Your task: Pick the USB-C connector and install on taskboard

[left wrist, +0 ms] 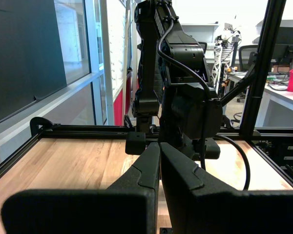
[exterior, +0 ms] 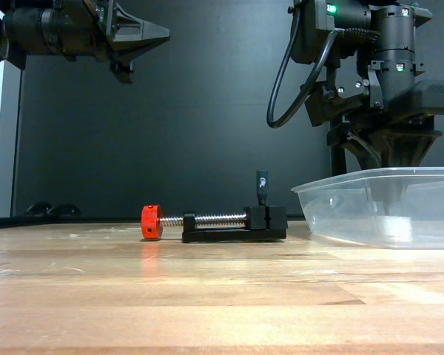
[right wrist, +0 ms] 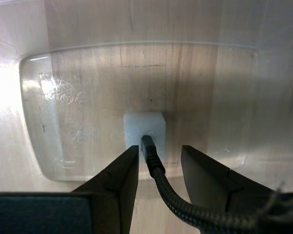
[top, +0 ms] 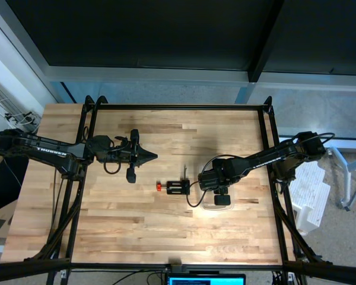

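High view: the left claw hangs over the left-centre of the bench, fingers pressed together to a point, well apart from everything else. The taskboard lies flat near mid-bench, with its orange-red knob pointing toward the left arm. Just beside it, on the right arm's side, sits a clear tray. The right claw points down into the tray.

Low view: the left claw is high above the bench, tip closed. The taskboard rests on the wood, knob on a threaded screw at one end and a short upright post at the other. The tray stands near that post end but is not touching it. The right claw's fingers reach down inside the tray walls.

Left wrist view: both fingers meet edge to edge with no gap. The right arm stands ahead over the bench.

Right wrist view: the right claw is moderately wide and grips nothing. The USB-C connector lies on the tray floor between the fingers, its braided tail curving back toward the camera. Its tip rests against a white square piece.
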`<act>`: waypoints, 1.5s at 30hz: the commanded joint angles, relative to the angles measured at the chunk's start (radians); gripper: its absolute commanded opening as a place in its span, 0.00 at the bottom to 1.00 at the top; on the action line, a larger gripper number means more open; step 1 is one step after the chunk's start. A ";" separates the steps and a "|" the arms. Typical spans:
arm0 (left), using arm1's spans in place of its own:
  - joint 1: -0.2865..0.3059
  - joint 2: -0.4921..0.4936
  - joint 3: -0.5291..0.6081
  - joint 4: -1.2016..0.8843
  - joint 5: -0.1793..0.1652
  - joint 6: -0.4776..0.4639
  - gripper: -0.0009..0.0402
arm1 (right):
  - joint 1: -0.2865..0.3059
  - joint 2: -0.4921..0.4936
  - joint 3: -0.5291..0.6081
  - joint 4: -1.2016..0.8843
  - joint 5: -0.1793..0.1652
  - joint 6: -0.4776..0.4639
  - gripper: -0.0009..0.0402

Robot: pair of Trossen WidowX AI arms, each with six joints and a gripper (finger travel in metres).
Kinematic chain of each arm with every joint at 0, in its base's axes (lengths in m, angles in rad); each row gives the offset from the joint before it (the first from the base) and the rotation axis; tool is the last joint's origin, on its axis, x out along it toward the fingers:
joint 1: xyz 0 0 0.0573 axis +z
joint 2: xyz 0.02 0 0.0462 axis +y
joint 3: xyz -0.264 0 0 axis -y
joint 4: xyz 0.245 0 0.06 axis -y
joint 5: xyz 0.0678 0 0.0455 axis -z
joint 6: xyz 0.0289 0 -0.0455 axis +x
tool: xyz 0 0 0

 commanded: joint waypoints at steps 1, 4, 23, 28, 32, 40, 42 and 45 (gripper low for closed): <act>0.000 0.000 0.000 0.000 0.000 0.000 0.02 | 0.000 0.000 0.000 -0.001 0.000 -0.005 0.26; 0.000 0.000 0.000 0.000 0.000 0.000 0.02 | 0.000 0.000 0.000 -0.001 0.000 -0.005 0.22; 0.000 0.000 0.000 0.000 0.000 0.000 0.02 | 0.000 -0.006 0.000 0.001 0.000 -0.014 0.02; 0.000 0.000 0.000 0.000 0.000 0.000 0.02 | 0.000 -0.019 0.000 0.000 0.000 -0.014 0.02; 0.000 0.000 0.000 0.000 0.000 0.000 0.02 | -0.001 -0.034 0.001 -0.003 0.000 -0.014 0.02; 0.000 0.000 0.000 0.000 0.000 0.000 0.02 | -0.002 -0.086 0.019 -0.042 0.000 -0.014 0.02; 0.000 0.000 0.000 0.000 0.000 0.000 0.02 | -0.002 -0.100 0.032 -0.057 0.000 -0.014 0.02; 0.000 0.000 0.000 0.000 0.000 0.000 0.02 | -0.002 -0.121 0.054 -0.085 -0.001 -0.013 0.02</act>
